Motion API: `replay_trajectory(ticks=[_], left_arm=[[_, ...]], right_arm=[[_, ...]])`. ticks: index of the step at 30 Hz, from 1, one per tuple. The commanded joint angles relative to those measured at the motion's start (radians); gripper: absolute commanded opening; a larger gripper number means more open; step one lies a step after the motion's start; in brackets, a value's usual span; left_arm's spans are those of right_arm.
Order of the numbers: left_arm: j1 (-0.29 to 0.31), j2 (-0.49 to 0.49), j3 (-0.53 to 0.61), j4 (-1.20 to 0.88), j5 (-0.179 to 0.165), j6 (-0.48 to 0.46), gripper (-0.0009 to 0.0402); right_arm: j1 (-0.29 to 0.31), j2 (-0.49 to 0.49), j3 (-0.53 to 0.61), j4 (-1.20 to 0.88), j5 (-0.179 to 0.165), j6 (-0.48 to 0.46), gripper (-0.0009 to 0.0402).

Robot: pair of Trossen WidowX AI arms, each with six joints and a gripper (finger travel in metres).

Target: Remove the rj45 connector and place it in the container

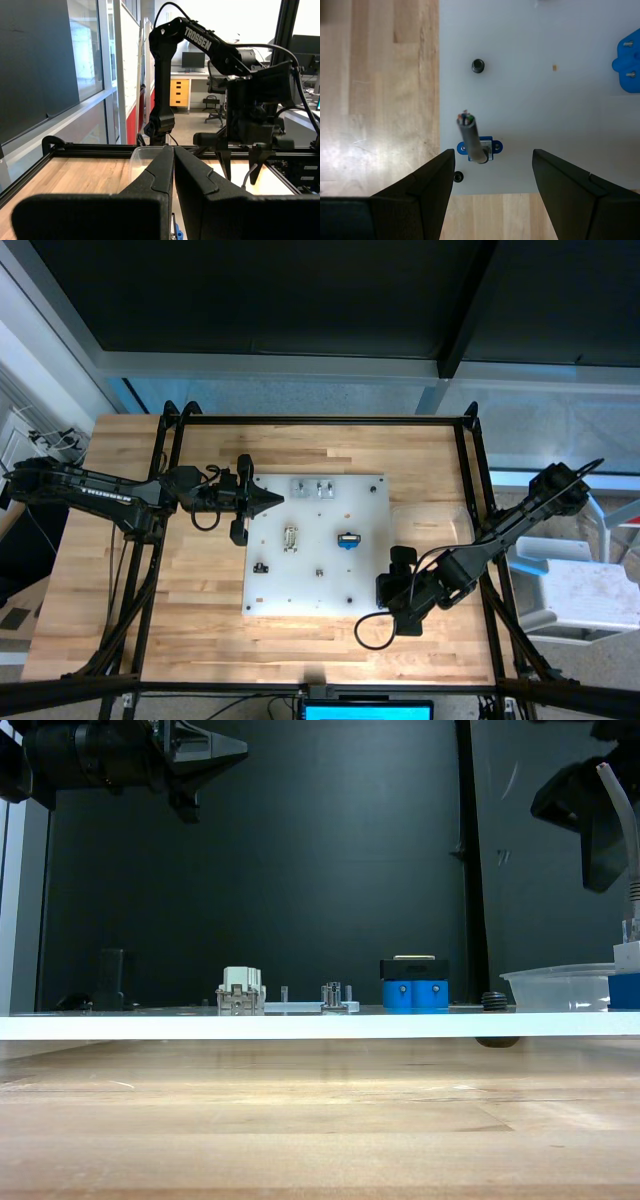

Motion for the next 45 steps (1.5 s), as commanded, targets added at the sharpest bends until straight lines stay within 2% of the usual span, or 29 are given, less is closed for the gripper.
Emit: replay_trajectory(ticks=[1,7,39,45], left_arm=[[0.0,0.0,0.0,0.0,0.0,0.0,0.0],[0.0,0.0,0.0,0.0,0.0,0.0,0.0],[0.0,0.0,0.0,0.0,0.0,0.0,0.0],[0.0,0.0,0.0,0.0,0.0,0.0,0.0]], right_arm=[[0.0,0.013,-0.008,0.024,-0.001,-0.002,0.0222],[-0.004,0.018,-0.048,0.069,-0.005,-0.003,0.0224],[-0.013,0.018,-0.116,0.156,0.0,0.0,0.0223],[-0.013,0.016,-0.115,0.165,0.0,-0.004,0.019]])
